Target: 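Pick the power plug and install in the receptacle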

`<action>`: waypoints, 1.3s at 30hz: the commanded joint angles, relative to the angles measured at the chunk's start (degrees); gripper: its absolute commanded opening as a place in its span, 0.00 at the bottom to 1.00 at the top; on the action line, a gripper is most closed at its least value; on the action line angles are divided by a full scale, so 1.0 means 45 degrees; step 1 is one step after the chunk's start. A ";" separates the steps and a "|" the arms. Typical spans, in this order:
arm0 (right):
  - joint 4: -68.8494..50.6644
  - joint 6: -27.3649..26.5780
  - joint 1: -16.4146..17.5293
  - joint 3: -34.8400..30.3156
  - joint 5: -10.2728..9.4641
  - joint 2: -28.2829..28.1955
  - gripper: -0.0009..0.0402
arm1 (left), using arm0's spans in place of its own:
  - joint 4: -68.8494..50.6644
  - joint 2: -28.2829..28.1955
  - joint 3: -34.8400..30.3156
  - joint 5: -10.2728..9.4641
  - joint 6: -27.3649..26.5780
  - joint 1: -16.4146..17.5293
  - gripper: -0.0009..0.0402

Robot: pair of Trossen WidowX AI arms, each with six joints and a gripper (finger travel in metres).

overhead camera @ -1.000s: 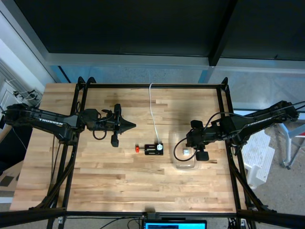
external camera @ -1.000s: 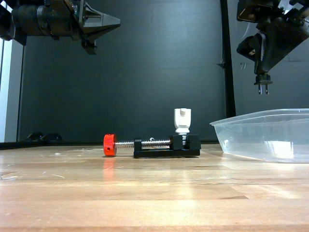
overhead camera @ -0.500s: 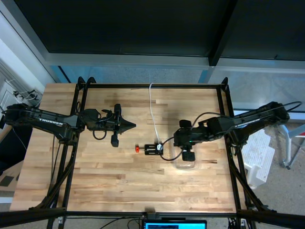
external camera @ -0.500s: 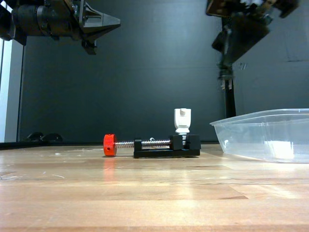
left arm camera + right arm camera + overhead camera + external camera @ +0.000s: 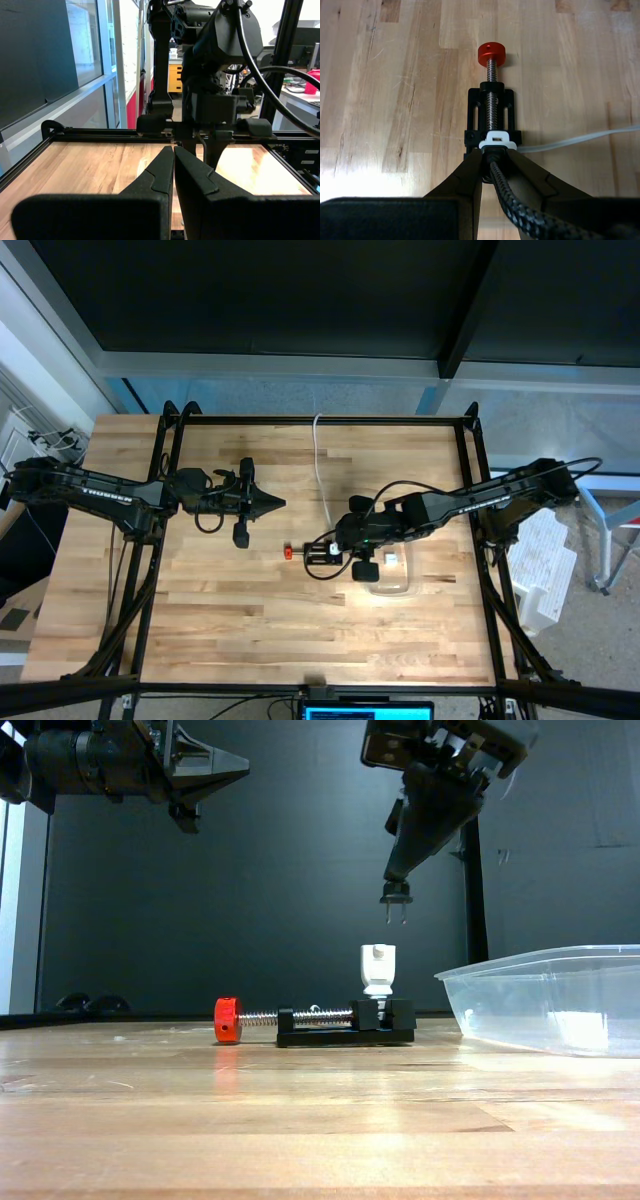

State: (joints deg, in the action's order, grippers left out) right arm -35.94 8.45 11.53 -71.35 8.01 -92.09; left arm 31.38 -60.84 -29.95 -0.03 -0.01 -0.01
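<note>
The power plug is a small black body with two prongs pointing down, and my right gripper is shut on it. It hangs a short way above the receptacle and slightly to its right, not touching. The receptacle is a white socket standing upright in a black vise with an orange-red knob. The right wrist view has the receptacle just beyond the closed fingertips, and a braided black cord runs back from the plug. My left gripper hovers shut and empty to the vise's left.
A clear plastic tray stands right of the vise, with a small white block inside it. A thin white cable runs from the receptacle to the table's far edge. A black frame rail borders the table.
My right gripper has carried the plug leftward, from above the tray to just above the receptacle. The left arm has not moved.
</note>
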 commanded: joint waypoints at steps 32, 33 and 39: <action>0.0952 -0.0039 -0.0151 0.0330 0.0165 -0.0491 0.02 | 0.0000 -0.0005 0.0000 0.0000 0.0000 0.0005 0.02; 0.0967 -0.0039 -0.0146 0.0330 0.0170 -0.0491 0.02 | 0.0000 -0.0005 0.0000 0.0000 0.0000 0.0000 0.02; 0.1137 -0.0044 -0.0151 0.0350 0.0175 -0.0495 0.02 | 0.0000 -0.0005 0.0000 0.0000 0.0000 0.0005 0.02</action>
State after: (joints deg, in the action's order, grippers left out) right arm -30.87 8.23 10.85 -69.84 8.80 -94.30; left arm 31.35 -60.86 -29.95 -0.05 -0.01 -0.01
